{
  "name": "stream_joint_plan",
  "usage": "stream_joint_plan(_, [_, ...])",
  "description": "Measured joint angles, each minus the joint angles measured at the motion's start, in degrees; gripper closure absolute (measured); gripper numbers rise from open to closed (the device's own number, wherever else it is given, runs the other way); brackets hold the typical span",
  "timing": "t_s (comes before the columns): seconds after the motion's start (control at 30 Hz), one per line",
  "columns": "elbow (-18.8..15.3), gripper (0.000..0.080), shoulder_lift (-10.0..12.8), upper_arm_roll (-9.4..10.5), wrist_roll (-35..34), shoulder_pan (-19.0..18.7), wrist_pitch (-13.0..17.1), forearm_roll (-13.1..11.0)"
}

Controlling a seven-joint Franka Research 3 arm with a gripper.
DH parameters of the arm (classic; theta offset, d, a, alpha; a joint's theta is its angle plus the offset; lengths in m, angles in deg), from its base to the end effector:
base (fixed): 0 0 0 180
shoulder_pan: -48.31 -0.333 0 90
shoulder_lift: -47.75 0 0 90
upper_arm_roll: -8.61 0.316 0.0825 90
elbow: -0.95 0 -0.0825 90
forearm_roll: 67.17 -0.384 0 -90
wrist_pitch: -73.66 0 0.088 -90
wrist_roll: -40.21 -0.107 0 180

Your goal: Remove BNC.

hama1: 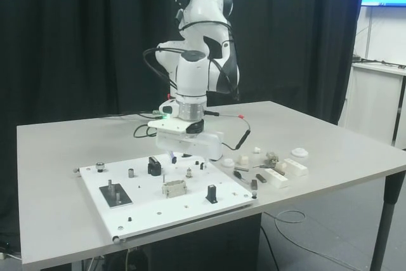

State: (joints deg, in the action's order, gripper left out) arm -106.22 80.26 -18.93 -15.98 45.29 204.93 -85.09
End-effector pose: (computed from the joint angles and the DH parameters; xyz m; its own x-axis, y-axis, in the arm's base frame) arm 0.5820 -0.2401 0.2324 0.0015 -1.0000 -0.0078 -0.9976 -0.0021 0.0688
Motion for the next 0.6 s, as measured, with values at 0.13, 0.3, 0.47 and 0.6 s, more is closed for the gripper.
stream_joint_plan(0.13, [-0.44, 0.0003, 0.0, 0.03, 0.0, -0.04, 0.46, -0.27])
stream_joint_plan(0.3, [-0.86, 0.0003, 0.0, 0.1, 0.0, -0.1, 1.13, -0.43])
stream_joint_plan(0.47, [-1.03, 0.0003, 0.0, 0.29, 0.0, -0.1, 1.53, -0.5])
stream_joint_plan(0.6, [-1.19, 0.0003, 0.0, 0.47, 0.0, -0.1, 1.91, -0.52])
